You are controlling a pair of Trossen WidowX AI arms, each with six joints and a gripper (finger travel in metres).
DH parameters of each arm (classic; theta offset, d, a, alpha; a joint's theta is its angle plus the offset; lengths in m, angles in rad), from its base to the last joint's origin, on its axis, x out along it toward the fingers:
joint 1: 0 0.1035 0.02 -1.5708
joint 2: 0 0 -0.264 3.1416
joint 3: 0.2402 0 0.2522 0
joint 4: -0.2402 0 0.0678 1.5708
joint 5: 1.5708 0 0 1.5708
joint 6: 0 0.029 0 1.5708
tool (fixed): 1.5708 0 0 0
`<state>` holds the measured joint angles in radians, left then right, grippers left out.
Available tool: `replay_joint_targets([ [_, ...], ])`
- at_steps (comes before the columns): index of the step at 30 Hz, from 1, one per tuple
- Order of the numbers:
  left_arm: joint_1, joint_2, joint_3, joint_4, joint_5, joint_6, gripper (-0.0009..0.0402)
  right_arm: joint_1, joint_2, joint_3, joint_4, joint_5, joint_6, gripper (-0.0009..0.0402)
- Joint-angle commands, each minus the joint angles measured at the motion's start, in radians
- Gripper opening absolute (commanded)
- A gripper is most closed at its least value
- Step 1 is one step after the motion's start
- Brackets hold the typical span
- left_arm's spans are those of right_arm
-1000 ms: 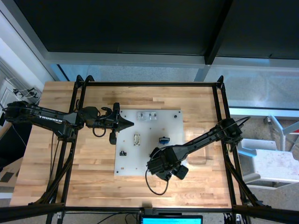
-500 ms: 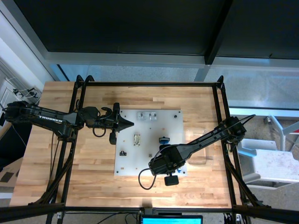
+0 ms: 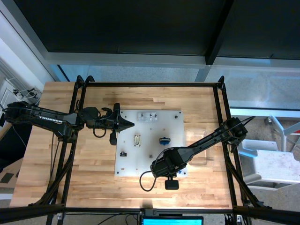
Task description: Unfasten the M12 fastener and place in the container
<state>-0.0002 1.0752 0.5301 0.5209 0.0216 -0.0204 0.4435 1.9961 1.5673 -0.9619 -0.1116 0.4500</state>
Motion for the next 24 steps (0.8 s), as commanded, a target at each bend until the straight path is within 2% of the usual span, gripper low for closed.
replay_joint_targets([
  [1,0.000,0.000,0.000,0.000,0.000,0.000,0.0000,0.000,0.001,-0.030,0.037,0.005,0.011,0.0000],
  [12,0.000,0.000,0.000,0.000,0.000,0.000,0.0000,-0.006,0.001,-0.073,0.079,0.015,0.005,0.0000],
  [14,0.000,0.000,0.000,0.000,0.000,0.000,0.0000,-0.007,0.001,-0.073,0.077,0.027,0.005,0.0000],
  [16,0.000,0.000,0.000,0.000,0.000,0.000,0.0000,-0.007,0.001,-0.073,0.069,0.057,0.005,0.0000],
  [17,0.000,0.000,0.000,0.000,0.000,0.000,0.0000,-0.008,-0.002,-0.072,0.055,0.101,0.006,0.0000],
  [19,0.000,0.000,0.000,0.000,0.000,0.000,0.0000,-0.007,-0.012,-0.072,0.021,0.246,0.059,0.0000],
  [20,0.000,0.000,0.000,0.000,0.000,0.000,0.0000,-0.007,-0.019,-0.072,0.006,0.297,0.082,0.0000],
  [21,0.000,0.000,0.000,0.000,0.000,0.000,0.0000,-0.007,-0.026,-0.072,-0.006,0.315,0.094,0.0000],
  [24,0.000,0.000,0.000,0.000,0.000,0.000,0.0000,-0.007,-0.042,-0.072,-0.024,0.322,0.093,0.0000],
])
